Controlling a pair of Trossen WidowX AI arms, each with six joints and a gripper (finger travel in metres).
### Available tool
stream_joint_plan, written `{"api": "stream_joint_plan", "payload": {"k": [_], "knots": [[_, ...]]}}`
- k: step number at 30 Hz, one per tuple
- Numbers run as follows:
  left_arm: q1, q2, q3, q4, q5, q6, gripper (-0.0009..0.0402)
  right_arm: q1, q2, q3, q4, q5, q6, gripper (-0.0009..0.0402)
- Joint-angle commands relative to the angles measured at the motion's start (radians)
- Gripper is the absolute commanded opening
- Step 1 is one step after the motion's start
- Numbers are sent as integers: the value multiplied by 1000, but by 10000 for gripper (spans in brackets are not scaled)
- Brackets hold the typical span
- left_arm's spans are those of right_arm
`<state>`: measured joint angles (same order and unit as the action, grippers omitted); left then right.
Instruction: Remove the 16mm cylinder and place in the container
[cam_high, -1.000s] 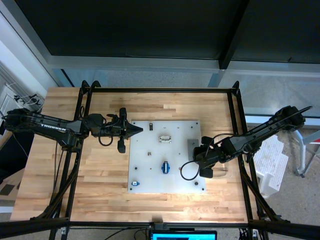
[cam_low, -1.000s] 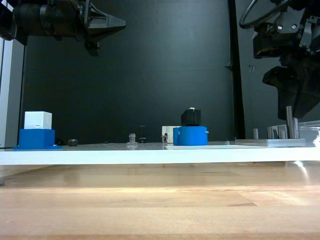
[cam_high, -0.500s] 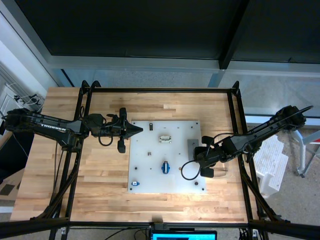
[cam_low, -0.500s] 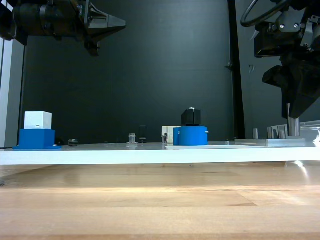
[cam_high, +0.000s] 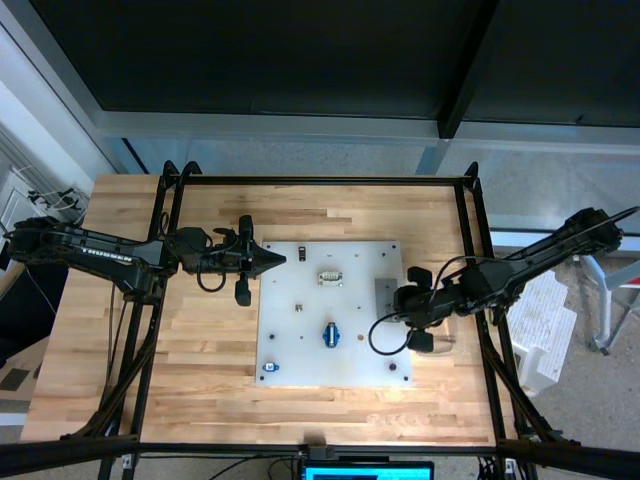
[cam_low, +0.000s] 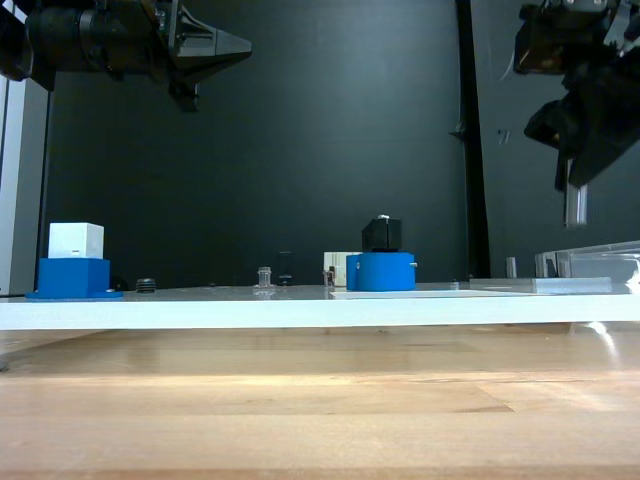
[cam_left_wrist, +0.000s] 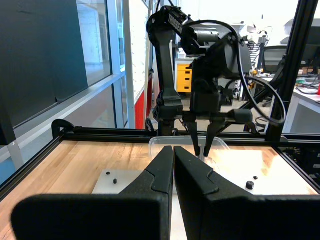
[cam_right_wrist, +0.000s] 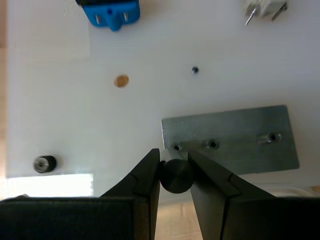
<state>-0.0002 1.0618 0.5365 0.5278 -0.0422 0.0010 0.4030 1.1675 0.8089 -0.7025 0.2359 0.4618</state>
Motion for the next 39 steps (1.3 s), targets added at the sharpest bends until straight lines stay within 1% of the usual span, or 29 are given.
{"api": "stream_joint_plan", "payload": {"k": [1,8,10,14,17,22,29,33,39], "knots": [[0,0,0,0,0,0,0,1,-31,2,-24,0,1,7],[0,0,0,0,0,0,0,20,-103,1,-187,-6,33,7],[0,0,0,0,0,0,0,29,-117,1,-233,-28,43,7],[0,0,0,0,0,0,0,48,-121,-5,-320,-70,93,7],[0,0,0,0,0,0,0,52,-121,-31,-333,-103,127,7],[0,0,0,0,0,0,0,53,-118,-79,-316,-106,154,7],[0,0,0,0,0,0,0,55,-118,-152,-217,-106,162,11],[0,0,0,0,0,0,0,56,-118,-176,-198,-106,173,44],[0,0,0,0,0,0,0,56,-118,-171,-196,-105,182,126]]}}
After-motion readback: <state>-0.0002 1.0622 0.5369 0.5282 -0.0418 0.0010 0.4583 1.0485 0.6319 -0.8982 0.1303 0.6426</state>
